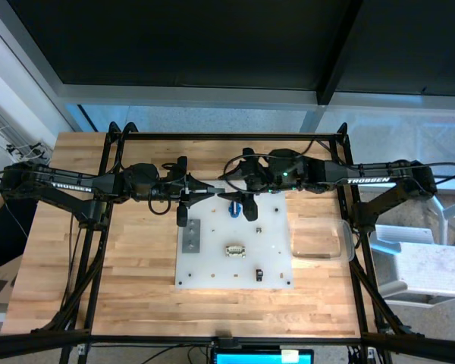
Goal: Pick the 16mm bar and place in it's hole on the taskboard
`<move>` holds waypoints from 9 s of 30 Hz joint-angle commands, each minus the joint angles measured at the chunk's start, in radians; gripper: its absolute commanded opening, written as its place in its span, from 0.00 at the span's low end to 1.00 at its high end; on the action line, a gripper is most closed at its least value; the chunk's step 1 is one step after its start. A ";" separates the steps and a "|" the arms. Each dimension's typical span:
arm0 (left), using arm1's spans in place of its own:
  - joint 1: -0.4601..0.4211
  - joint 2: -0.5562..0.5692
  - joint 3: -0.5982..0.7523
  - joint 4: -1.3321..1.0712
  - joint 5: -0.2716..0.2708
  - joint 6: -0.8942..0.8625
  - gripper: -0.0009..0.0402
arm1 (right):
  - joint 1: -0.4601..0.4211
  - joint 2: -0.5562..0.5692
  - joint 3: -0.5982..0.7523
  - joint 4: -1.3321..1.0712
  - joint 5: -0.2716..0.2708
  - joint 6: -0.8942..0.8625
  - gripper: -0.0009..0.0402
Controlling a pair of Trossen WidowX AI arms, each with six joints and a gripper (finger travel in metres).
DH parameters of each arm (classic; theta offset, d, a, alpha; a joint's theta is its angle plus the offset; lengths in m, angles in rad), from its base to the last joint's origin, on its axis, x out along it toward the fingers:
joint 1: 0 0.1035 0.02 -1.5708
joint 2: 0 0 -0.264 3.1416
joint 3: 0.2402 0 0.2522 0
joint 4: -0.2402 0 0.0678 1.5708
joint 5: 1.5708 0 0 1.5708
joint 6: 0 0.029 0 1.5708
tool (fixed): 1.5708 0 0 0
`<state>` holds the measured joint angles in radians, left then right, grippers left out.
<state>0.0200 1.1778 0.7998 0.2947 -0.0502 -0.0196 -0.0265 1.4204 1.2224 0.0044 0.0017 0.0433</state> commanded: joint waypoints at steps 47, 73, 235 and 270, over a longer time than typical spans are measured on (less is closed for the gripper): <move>0.000 0.000 0.000 0.213 -0.003 -0.025 0.13 | -0.026 -0.037 -0.159 0.347 -0.074 0.058 0.43; 0.004 0.000 0.000 0.213 -0.003 -0.026 0.13 | -0.028 -0.037 -0.159 0.341 -0.083 0.046 0.11; 0.004 0.000 0.000 0.204 0.000 -0.023 0.39 | 0.577 0.420 0.171 -1.162 -0.028 0.513 0.02; 0.004 0.000 0.000 0.204 0.000 -0.023 0.38 | 0.581 0.441 0.170 -1.145 -0.048 0.488 0.02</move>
<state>0.0242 1.1782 0.7998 0.4988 -0.0498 -0.0433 0.5541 1.8591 1.3907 -1.1397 -0.0463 0.5301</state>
